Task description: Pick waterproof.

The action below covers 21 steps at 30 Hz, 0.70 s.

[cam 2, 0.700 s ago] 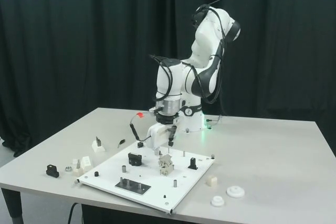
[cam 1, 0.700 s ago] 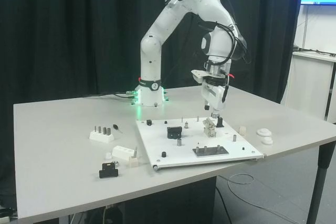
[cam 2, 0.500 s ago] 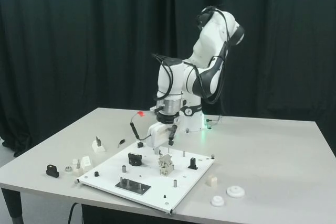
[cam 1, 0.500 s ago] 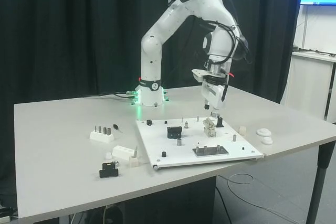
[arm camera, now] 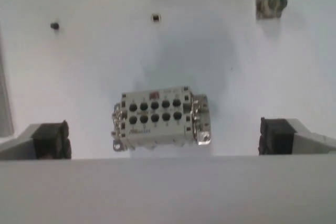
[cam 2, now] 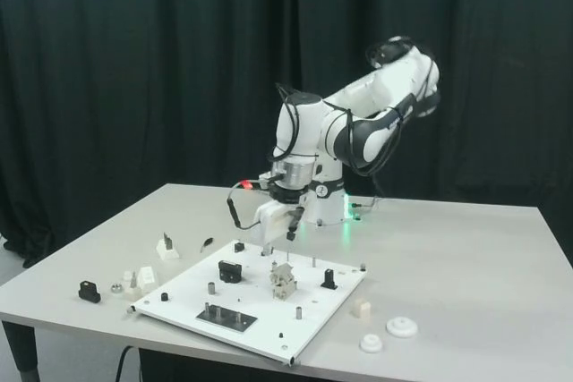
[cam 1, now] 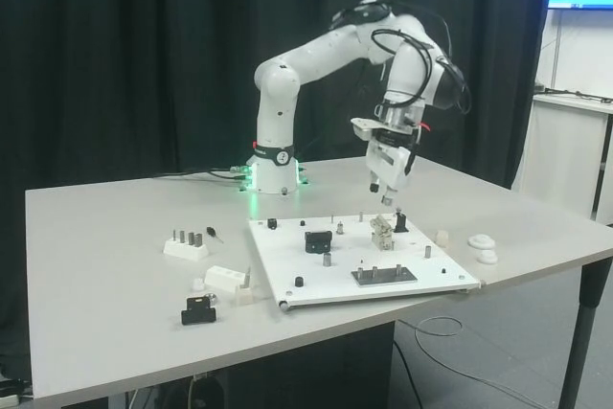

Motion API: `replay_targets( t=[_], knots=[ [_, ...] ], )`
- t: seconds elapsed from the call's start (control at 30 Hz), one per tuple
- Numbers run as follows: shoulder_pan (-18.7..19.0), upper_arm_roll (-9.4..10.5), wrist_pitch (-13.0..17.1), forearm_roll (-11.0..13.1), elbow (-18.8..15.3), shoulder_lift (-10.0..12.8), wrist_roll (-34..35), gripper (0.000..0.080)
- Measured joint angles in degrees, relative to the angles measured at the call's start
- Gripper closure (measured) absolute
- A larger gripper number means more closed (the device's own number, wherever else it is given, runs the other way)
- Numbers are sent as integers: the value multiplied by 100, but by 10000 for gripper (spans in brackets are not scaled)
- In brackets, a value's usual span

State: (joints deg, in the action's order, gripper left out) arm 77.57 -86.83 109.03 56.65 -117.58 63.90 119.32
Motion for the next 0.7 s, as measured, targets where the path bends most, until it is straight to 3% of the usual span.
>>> replay_targets(
  t=[0.13,0.23,0.7],
  knots=[
    [3,-320,-517,220,130,626,-327,3],
    [-8,-445,-683,234,201,849,-414,3],
    [-55,-481,-705,132,237,644,-613,3]
  ],
)
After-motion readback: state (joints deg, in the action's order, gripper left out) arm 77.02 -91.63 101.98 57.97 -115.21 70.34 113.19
